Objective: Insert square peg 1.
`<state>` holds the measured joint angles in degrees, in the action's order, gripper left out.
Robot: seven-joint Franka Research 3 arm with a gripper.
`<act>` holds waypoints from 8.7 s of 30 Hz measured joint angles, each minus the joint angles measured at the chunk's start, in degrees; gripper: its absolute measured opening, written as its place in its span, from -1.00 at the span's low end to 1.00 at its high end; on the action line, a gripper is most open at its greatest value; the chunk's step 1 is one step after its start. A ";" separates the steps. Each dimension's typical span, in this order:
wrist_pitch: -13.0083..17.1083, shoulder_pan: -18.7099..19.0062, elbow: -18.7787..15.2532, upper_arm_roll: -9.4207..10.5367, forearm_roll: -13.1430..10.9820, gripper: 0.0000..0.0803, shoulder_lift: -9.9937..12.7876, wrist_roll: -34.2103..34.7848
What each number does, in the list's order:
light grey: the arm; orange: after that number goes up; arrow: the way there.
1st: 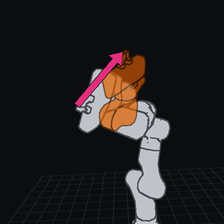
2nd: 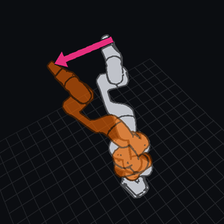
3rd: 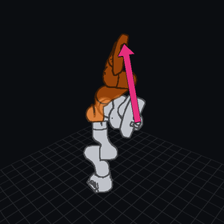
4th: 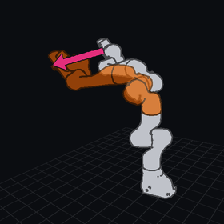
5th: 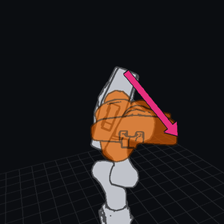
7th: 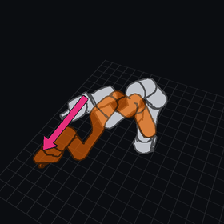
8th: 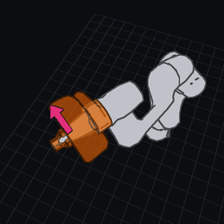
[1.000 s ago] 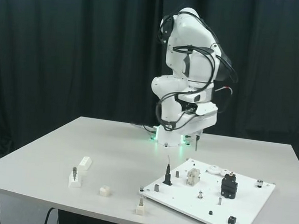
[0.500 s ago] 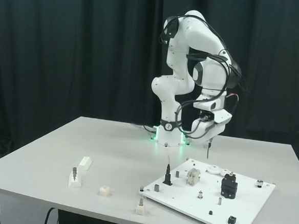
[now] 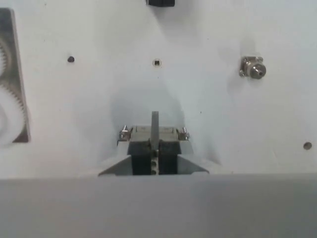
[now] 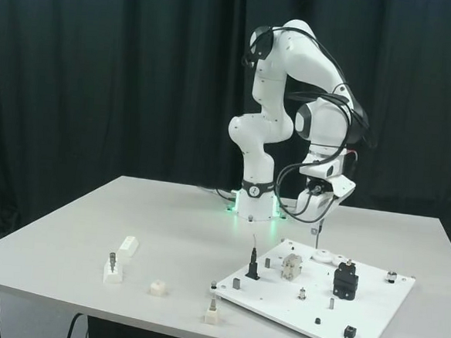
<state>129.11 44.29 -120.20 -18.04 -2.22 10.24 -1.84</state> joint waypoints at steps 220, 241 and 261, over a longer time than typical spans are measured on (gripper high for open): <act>10.99 -1.05 -0.09 3.35 0.62 -0.93 11.62 -8.95; 11.75 -1.05 -0.28 3.40 0.62 -0.93 11.63 2.07; 11.60 -1.05 -1.19 3.41 0.63 -0.93 10.97 8.34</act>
<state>140.70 43.24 -121.39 -14.64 -1.59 21.22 6.50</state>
